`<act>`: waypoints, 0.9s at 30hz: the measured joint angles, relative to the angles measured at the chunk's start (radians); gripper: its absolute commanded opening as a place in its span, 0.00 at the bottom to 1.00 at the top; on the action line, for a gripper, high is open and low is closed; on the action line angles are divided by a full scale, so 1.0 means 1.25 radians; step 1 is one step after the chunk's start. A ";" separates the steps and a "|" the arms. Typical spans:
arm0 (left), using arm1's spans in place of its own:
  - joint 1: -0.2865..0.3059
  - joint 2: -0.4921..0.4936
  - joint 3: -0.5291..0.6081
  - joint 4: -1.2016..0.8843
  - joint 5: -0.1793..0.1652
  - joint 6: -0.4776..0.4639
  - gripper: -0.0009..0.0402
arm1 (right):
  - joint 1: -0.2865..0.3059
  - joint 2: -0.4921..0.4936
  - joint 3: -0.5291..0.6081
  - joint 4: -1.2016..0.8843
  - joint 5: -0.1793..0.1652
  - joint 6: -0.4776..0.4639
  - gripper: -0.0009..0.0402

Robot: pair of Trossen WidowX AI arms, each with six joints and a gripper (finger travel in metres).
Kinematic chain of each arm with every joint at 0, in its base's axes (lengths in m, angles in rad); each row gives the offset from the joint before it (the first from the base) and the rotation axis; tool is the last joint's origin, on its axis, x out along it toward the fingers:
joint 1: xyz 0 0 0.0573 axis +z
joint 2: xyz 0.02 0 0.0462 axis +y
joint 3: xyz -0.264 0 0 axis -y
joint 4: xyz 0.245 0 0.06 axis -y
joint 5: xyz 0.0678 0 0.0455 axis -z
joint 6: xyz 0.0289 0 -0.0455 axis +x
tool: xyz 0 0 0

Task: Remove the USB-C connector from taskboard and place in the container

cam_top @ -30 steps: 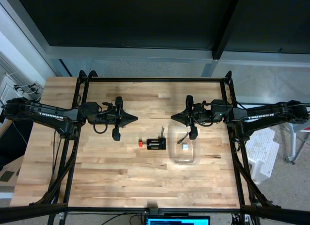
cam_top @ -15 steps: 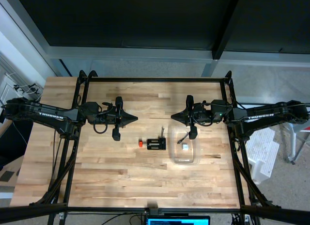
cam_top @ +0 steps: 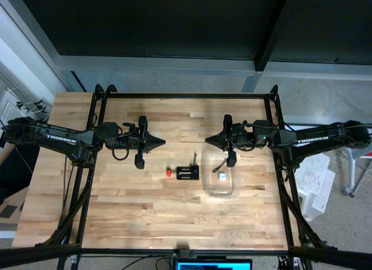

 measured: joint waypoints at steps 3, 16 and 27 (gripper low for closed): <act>0.000 0.000 0.000 0.000 0.000 0.000 0.02 | 0.000 0.000 0.000 0.000 0.000 0.002 0.02; 0.000 0.000 0.000 0.000 0.000 0.000 0.02 | 0.000 0.000 0.000 0.000 0.002 0.009 0.02; 0.000 0.000 0.000 0.000 0.000 0.000 0.02 | 0.000 0.000 0.000 0.000 0.014 0.009 0.02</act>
